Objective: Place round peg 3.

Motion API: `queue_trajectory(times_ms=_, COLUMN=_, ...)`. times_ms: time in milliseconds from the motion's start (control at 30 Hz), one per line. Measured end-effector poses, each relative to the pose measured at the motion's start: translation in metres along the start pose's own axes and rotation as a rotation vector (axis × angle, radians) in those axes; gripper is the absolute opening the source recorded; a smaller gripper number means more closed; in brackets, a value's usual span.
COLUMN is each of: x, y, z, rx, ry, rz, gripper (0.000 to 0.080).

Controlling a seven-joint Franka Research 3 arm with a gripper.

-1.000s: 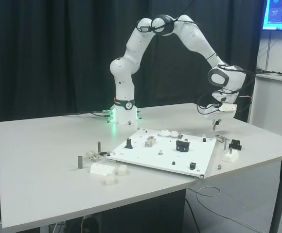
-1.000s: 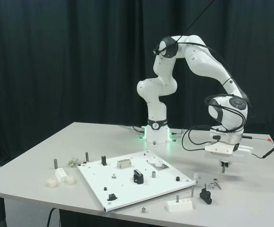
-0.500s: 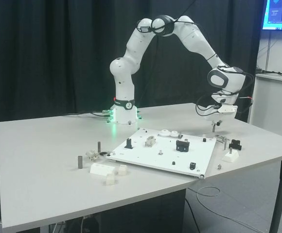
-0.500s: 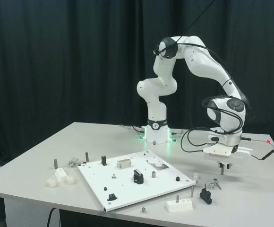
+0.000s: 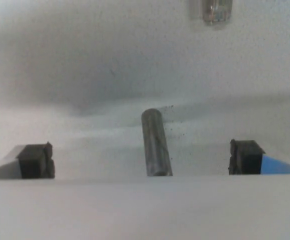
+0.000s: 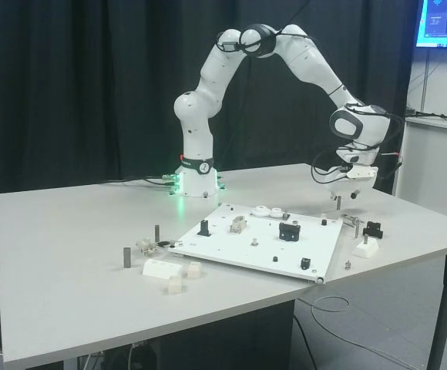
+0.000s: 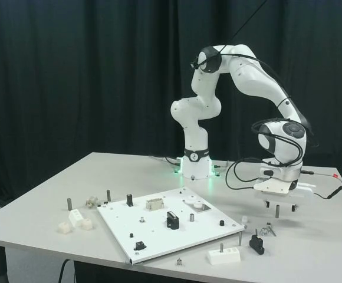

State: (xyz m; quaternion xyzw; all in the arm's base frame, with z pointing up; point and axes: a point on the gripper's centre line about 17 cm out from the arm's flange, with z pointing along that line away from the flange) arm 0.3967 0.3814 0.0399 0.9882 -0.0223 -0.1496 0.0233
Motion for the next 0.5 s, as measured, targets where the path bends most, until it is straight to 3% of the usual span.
queue_trajectory(times_ms=500, x=0.004, y=0.004, z=-0.011, rx=-0.007, ry=-0.013, rz=0.008, gripper=0.0799)
